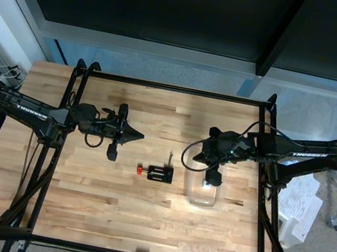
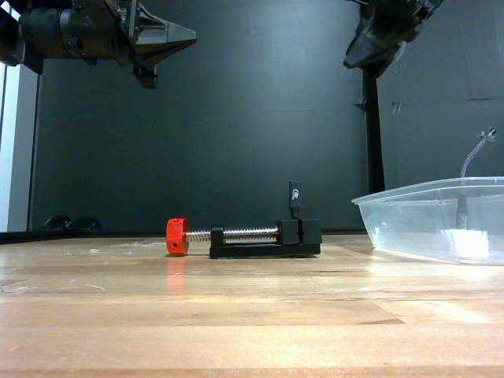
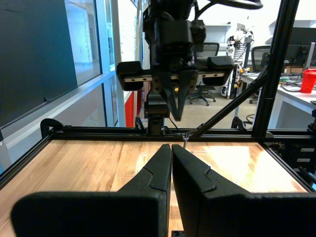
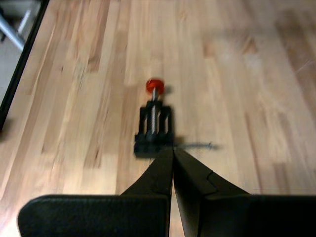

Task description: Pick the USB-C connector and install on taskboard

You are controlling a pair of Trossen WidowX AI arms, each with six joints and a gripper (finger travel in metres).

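Observation:
The taskboard (image 1: 160, 174) is a small black block with a red-orange knob (image 2: 177, 235) on a threaded screw, lying mid-table. A tiny dark USB-C connector (image 2: 294, 197) stands upright on the block's right end. My right gripper (image 4: 173, 150) hangs shut and empty above the table, just right of the taskboard (image 4: 154, 129) and pointing at it. High over the table's left side, my left gripper (image 1: 141, 137) is also shut with nothing in it and points right. In the left wrist view the left gripper (image 3: 171, 146) faces the right arm (image 3: 173, 54).
A clear plastic tray (image 1: 203, 196) sits right of the taskboard, below the right arm, with a small whitish piece (image 2: 466, 242) inside. A black frame rail (image 1: 175, 89) rings the table. A thin flexible metal cable (image 2: 472, 157) rises behind the tray (image 2: 409, 213).

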